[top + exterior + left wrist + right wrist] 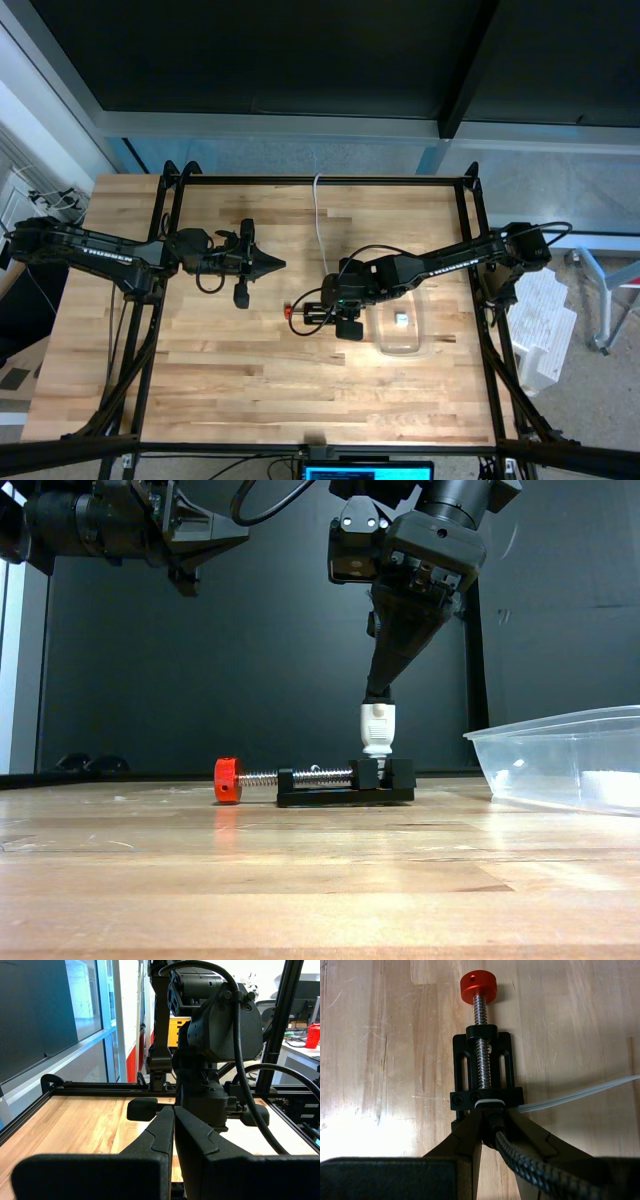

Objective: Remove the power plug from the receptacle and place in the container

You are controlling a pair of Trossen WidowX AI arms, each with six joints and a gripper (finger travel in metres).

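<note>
The receptacle [376, 730] stands white and upright, clamped in a small black vise [345, 783] with a red knob [227, 780]. My right gripper [377, 690] comes straight down onto its top. The fingers are shut on the dark power plug [492, 1122], which sits in the socket's white face [488, 1103]. A braided dark cord [530, 1170] runs back from the plug. The clear container [385, 345] lies just right of the vise [312, 313]. My left gripper [275, 264] hovers shut and empty, well left of the vise.
A small white cube [401, 319] lies inside the container [570, 765]. The receptacle's white cable [320, 225] runs toward the table's far edge. A black frame rail [320, 180] borders the wooden table.
</note>
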